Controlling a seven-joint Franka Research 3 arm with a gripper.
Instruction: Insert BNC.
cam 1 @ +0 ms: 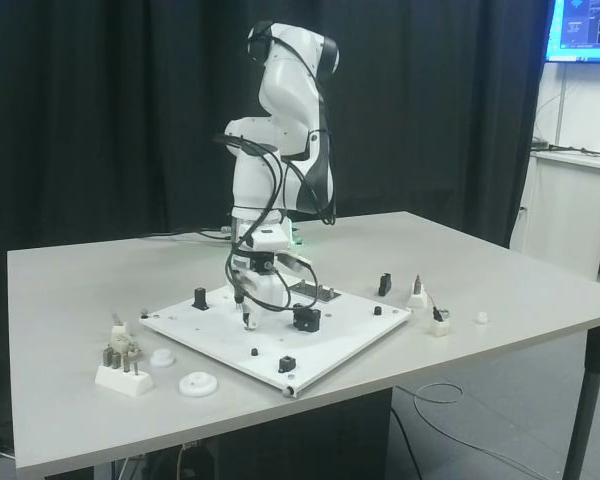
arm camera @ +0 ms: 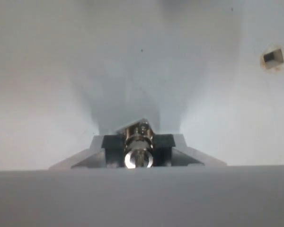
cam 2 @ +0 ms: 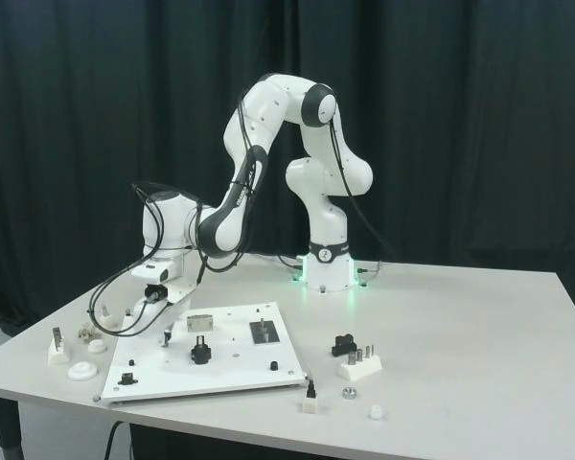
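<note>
On the grey desk (cam 1: 70, 290) lies one flat white board (cam 1: 340, 335). One end effector (arm camera: 139, 153) grips one shiny metal BNC (arm camera: 139, 147), a ribbed cylinder, just above the board near one black block (cam 1: 305, 320).

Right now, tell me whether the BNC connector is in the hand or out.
In the hand: the wrist view shows the BNC connector clamped between its fingers, above the white board.

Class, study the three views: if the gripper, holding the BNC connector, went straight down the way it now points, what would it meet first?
Most likely the bare white board: the BNC connector in the gripper would touch it first. Depth is hard to judge.
</note>
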